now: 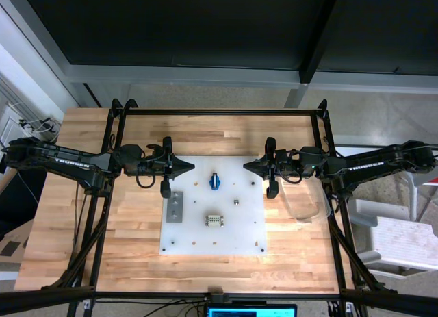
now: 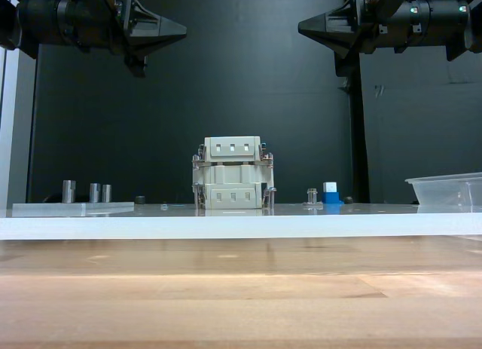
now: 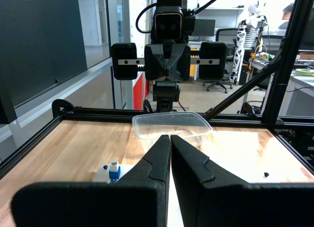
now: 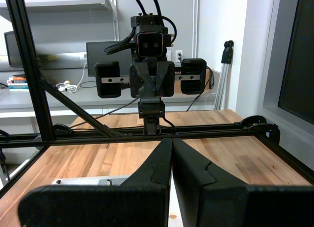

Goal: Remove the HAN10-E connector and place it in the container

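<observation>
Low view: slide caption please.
Beige-grey rectangular HAN10-E connector on white board, clear plastic container beside; left gripper, right gripper shut overhead.

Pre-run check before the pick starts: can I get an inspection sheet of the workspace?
Surface: wooden table, white board centred on it.
Job's things: HAN10-E connector seated on the board; container on the table right of the board, nothing seen inside.
Clutter: grey metal plate, blue part, small stud on the board.
Grippers: left gripper and right gripper both shut, raised over the board's far part, tips facing.
Cables: loose wires off the table's left edge.
Surroundings: black frame, screen at the near edge.
</observation>
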Robot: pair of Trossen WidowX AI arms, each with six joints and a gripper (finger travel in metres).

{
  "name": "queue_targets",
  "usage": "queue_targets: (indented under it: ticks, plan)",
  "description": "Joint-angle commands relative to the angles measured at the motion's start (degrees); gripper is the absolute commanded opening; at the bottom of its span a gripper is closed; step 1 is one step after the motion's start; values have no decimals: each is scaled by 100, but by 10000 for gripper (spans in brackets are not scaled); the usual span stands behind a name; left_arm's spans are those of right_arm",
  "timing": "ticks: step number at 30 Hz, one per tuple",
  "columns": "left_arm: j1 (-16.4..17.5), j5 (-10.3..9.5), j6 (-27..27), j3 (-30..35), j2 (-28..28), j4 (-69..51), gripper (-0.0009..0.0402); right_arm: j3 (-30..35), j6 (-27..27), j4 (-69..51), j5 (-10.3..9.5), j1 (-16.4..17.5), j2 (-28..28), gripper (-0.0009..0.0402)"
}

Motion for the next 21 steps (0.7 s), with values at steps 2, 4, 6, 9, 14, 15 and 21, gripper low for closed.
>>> queue_targets:
  ticks: [2,4,6,9,14,15,21]
  plan:
    - [0,2,0,2,2,2,0,2,0,0,2,2,0,0]
    - [-2,2,0,2,2,2,0,2,-2,0,2,2,0,0]
    - [0,2,0,2,2,2,0,2,-2,0,2,2,0,0]
    - [0,0,0,2,4,2,0,2,0,0,2,2,0,0]
    - [0,2,0,2,2,2,0,2,0,0,0,2,0,0]
    - [-2,2,0,2,2,2,0,2,2,2,-2,2,0,0]
    - [-2,2,0,2,4,2,0,181,61,-232,-48,4,0,0]
